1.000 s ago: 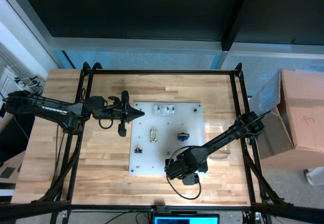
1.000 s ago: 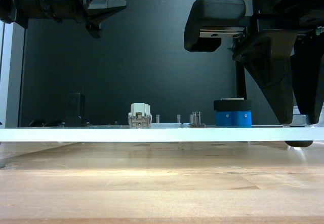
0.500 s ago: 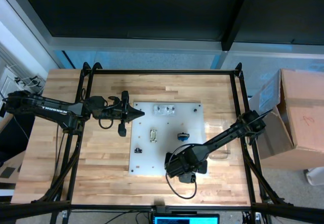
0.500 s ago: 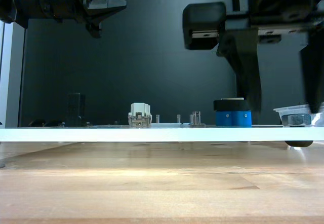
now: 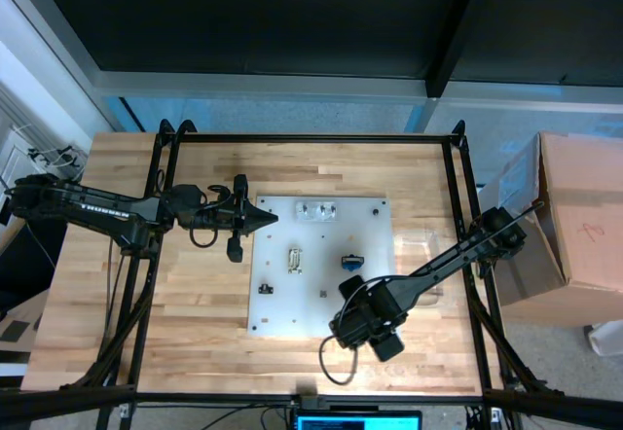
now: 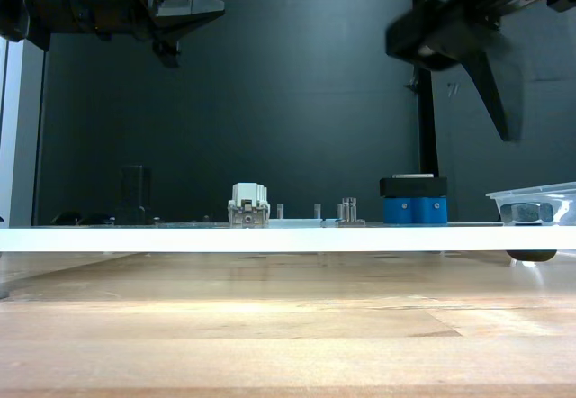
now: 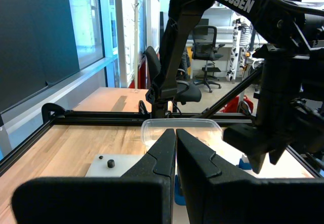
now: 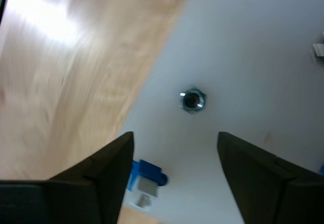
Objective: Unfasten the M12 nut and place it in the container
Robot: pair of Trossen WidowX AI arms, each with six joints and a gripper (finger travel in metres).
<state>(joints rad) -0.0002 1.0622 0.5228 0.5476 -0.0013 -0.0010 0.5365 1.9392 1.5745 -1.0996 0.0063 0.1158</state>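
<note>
The silver M12 nut [image 8: 192, 101] sits on its stud on the white board [image 5: 282, 299], dark hole facing up. In the low view the nut [image 6: 526, 212] rests low at board level in front of the clear container [image 6: 549, 193]. My right gripper [image 8: 174, 134] hangs well above the nut, open, with nothing between its wide-spread fingers; it hovers at the board's near right edge [image 5: 370, 315]. One of its fingers [image 6: 499, 83] shows high up. My left gripper [image 5: 265, 218] is shut and empty, held high off the board's far left edge [image 6: 211, 4].
On the board stand a blue block [image 6: 413, 202], a white connector [image 6: 248, 207] and a short silver post [image 6: 347, 209]. The clear container [image 5: 421, 265] lies just right of the board. A cardboard box [image 5: 574, 226] stands beyond the table's right edge.
My right gripper has risen from straddling the nut at board level to well above it, and swung toward the near right. The nut has stayed where it was. The left arm has not moved.
</note>
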